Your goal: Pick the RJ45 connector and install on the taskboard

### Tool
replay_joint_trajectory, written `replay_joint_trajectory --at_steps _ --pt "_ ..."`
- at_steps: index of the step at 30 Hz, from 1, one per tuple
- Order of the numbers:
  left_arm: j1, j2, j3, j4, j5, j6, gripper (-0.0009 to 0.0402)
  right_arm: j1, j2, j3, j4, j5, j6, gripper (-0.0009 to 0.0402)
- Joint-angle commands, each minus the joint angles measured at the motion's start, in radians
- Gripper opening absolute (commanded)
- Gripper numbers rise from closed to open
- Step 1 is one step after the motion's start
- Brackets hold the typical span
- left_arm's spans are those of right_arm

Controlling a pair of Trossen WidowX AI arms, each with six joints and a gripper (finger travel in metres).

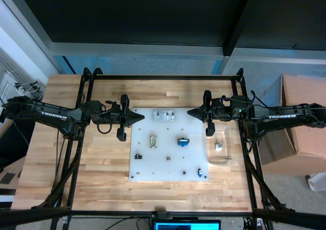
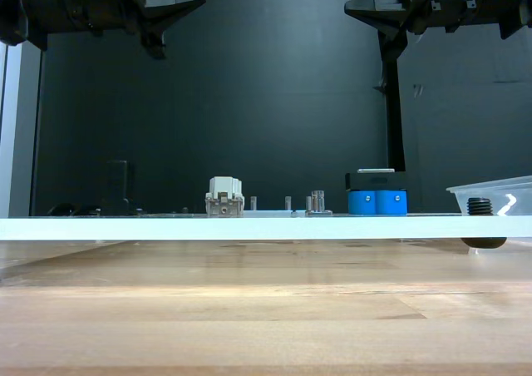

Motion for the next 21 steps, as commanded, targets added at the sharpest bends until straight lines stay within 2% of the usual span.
replay_joint_trajectory --at_steps 1,14,21 --pt "0.000 0.000 0.000 0.000 0.000 0.000 0.0001 0.001 0.000 0.000 0.000 0.000 0.001 0.0000" --pt "0.000 0.000 0.000 0.000 0.000 0.000 0.0001 0.003 -0.006 0.009 -0.036 -0.002 0.013 0.0000" --pt "0.000 0.000 0.000 0.000 0.000 0.000 0.0001 0.005 -0.022 0.186 -0.598 -0.008 -0.009 0.0000"
